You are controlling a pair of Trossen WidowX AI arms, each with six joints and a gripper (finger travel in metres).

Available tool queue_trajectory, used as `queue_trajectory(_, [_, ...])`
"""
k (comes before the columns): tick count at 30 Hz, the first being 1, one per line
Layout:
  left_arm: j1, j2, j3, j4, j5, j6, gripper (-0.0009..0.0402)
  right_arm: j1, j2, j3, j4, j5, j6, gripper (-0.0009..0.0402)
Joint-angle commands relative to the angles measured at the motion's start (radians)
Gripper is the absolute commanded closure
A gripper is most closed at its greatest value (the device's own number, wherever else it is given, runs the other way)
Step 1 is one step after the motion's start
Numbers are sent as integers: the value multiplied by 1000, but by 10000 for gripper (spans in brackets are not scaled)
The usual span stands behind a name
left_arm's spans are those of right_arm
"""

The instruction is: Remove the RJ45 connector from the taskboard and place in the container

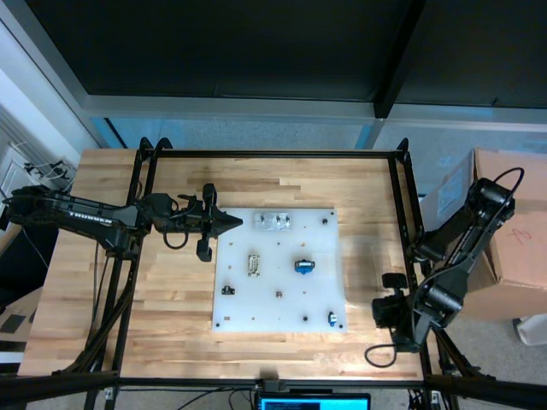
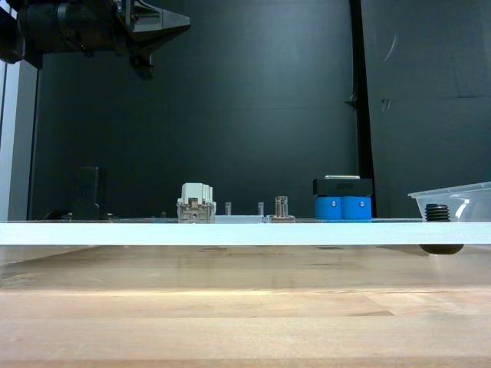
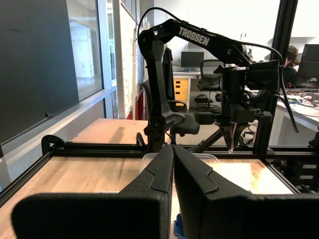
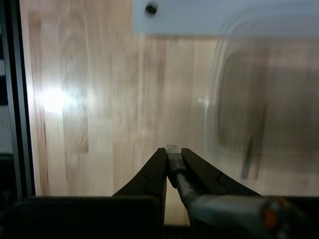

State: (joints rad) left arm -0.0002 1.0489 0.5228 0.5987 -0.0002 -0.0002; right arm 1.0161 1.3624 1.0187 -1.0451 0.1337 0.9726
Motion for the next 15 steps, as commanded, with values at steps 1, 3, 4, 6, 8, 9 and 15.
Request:
queue_trajectory(1, [0,0,0,0,0,0,393,41,-16,-31,5,0,45,393])
queue_trajectory(3, [0,0,0,0,0,0,393,57,-22,-47,7,-4,71,393])
queue_trajectory(4, [0,0,0,0,0,0,393,63,-23,-51,7,-4,71,393])
queue_trajectory(6, [0,0,0,0,0,0,393,66,-24,-55,8,-3,71,393])
queue_trajectory(8, [0,0,0,0,0,0,393,67,-24,-56,8,-3,71,393])
queue_trajectory(9, [0,0,0,0,0,0,393,66,-24,-56,8,-3,71,393])
queue_trajectory(15, [0,0,0,0,0,0,393,66,-24,-57,11,-3,70,393])
